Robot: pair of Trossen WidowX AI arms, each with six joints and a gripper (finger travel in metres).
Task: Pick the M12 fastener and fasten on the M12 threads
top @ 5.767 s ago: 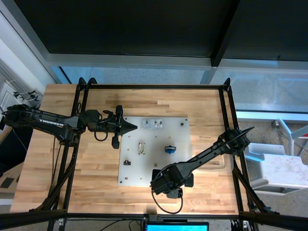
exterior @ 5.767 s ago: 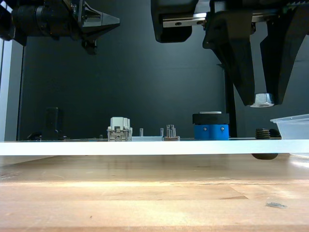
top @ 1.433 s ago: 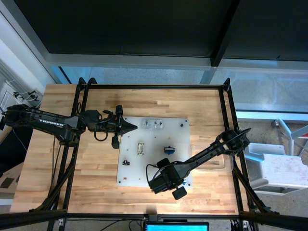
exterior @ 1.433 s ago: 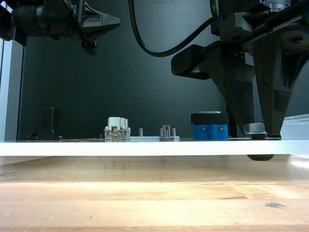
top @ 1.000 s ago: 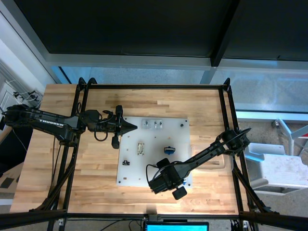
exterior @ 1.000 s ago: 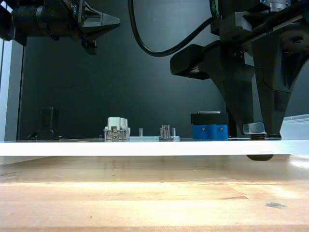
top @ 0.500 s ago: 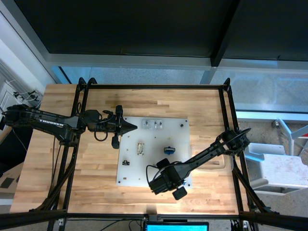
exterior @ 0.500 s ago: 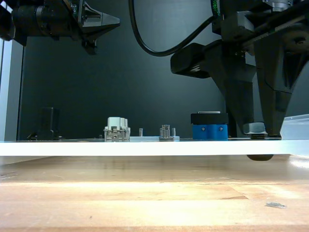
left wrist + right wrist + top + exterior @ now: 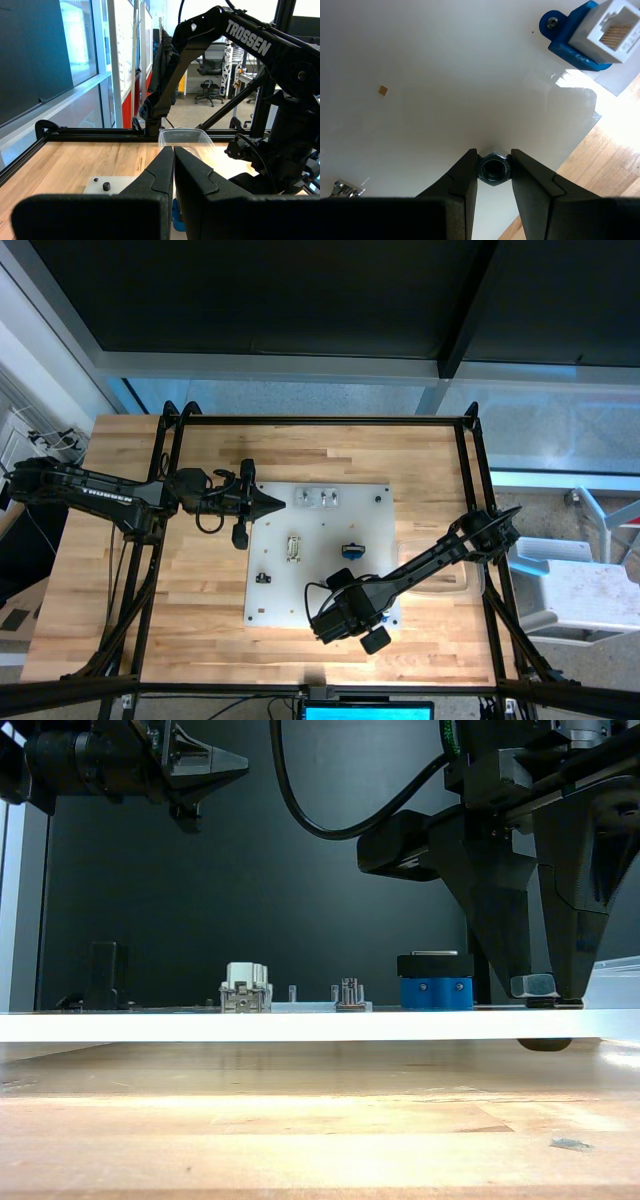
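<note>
The small silver nut [image 9: 533, 986] sits low between the fingertips of my right gripper [image 9: 537, 978], at the near right edge of the white board [image 9: 275, 605]. It is on its stud: the ribs are hidden and only a dark sliver shows beneath it. In the right wrist view the nut [image 9: 493, 170] is pinched between both fingers [image 9: 465, 185], and its hole looks dark. My left gripper [image 9: 268, 502] hangs high over the board's far left edge, shut and holding nothing.
A blue connector block [image 9: 436, 990] stands just left of the right gripper. The clear tray [image 9: 440, 570] lies off the board's right edge. A grey connector [image 9: 246, 988] and small silver posts [image 9: 350, 992] stand mid-board.
Since the earliest frames my right gripper has come down with the nut from above the stud onto it and has turned at the wrist. Over the last second it shifted slightly. The left arm is still.
</note>
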